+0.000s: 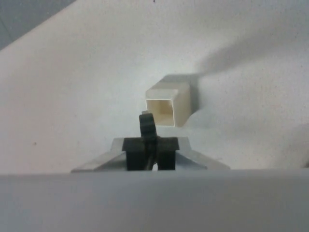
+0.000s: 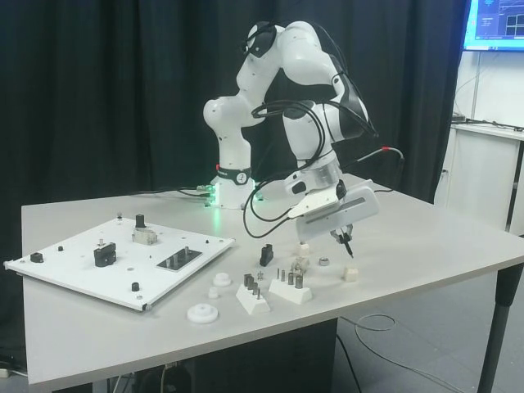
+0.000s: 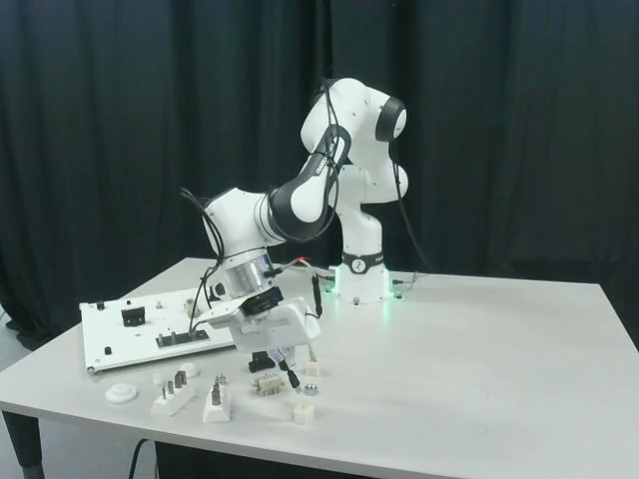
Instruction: Insert USB.
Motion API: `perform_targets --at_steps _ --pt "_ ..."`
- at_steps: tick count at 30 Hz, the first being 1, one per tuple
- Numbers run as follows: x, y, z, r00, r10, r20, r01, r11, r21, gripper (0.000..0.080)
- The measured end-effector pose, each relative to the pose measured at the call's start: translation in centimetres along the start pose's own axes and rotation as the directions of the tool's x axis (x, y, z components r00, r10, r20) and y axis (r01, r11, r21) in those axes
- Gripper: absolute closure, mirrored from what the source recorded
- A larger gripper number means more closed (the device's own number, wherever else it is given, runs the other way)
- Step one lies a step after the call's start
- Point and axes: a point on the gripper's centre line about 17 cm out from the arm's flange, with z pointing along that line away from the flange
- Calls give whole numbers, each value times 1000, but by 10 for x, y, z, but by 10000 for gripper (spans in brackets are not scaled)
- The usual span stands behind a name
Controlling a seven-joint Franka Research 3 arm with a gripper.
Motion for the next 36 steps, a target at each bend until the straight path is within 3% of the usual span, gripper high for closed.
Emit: perform_targets --at_steps 10,15,30,36 --pt "2 1 -3 1000 28 -7 -28 1000 -12 756" --pt "9 3 -8 999 42 -26 -42 999 -23 756" --pt "44 36 -36 972 175 -158 -189 979 -78 757" --pt "58 55 -51 963 170 -211 -197 974 -114 757"
